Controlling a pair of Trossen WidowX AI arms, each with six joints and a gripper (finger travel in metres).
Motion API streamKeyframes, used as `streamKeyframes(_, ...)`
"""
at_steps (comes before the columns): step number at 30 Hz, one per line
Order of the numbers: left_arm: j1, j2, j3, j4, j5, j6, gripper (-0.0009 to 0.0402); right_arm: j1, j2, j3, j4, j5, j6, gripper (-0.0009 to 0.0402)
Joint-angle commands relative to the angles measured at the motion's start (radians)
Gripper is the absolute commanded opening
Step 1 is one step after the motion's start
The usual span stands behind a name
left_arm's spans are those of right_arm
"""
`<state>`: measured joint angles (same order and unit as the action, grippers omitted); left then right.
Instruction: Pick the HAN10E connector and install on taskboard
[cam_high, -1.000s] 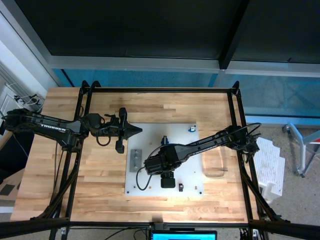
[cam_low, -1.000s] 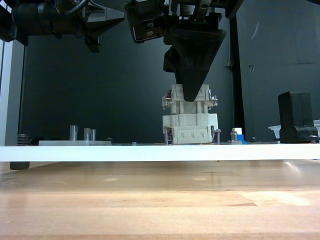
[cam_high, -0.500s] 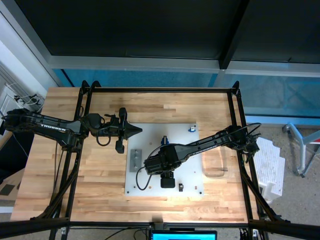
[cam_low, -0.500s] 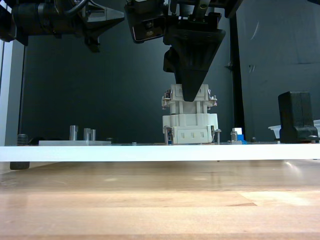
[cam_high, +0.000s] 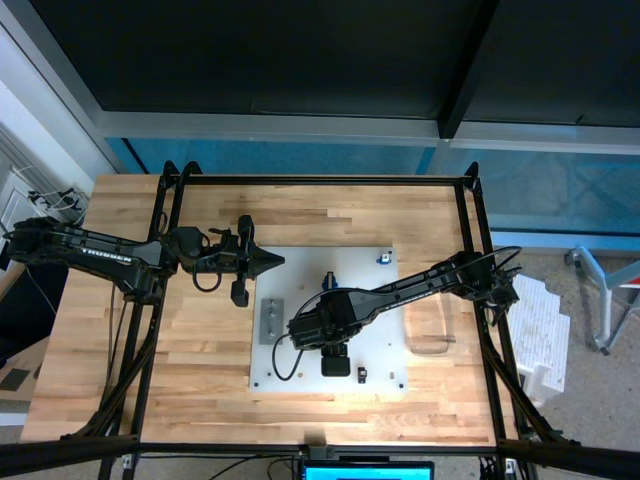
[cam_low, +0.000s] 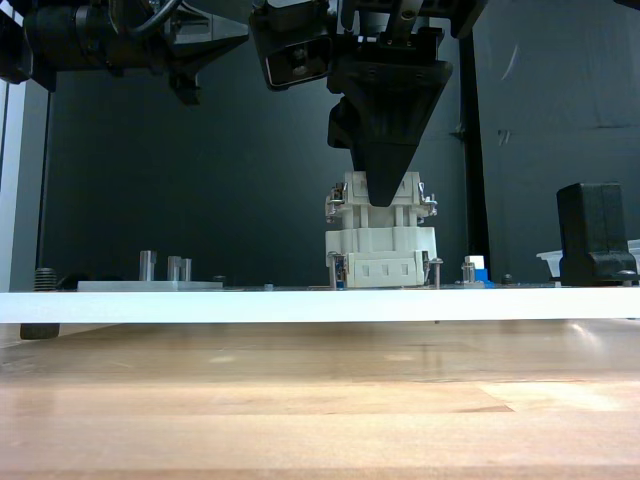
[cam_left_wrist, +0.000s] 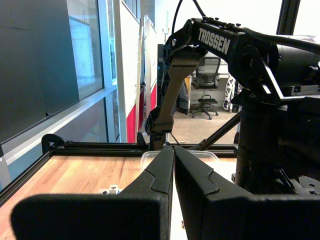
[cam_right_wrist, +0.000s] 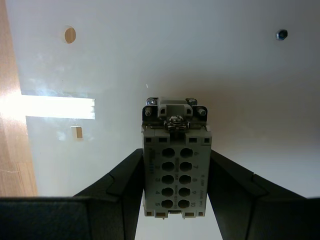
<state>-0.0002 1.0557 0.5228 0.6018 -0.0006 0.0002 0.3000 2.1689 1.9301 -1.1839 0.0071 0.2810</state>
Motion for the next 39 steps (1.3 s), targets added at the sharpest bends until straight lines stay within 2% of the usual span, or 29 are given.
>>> streamKeyframes(1,0.0,0.0,0.0,0.0,0.0,0.0,0.0001,0.0,-0.001,0.002,0.0,-0.002,-0.002,0.0029)
streamKeyframes(20,0.0,0.0,0.0,0.0,0.0,0.0,0.0001,0.002,-0.001,-0.121,0.12,0.0,-0.002,0.0029)
streamKeyframes(29,0.0,0.0,0.0,0.0,0.0,0.0,0.0001,0.002,-0.003,-0.108,0.117,-0.001,-0.002,0.0033)
streamKeyframes(33,0.0,0.0,0.0,0.0,0.0,0.0,0.0001,0.002,-0.003,-0.107,0.116,-0.002,-0.002,0.0056)
streamKeyframes(39,0.0,0.0,0.0,0.0,0.0,0.0,0.0001,0.002,-0.016,-0.107,0.116,-0.002,0.0,0.0121)
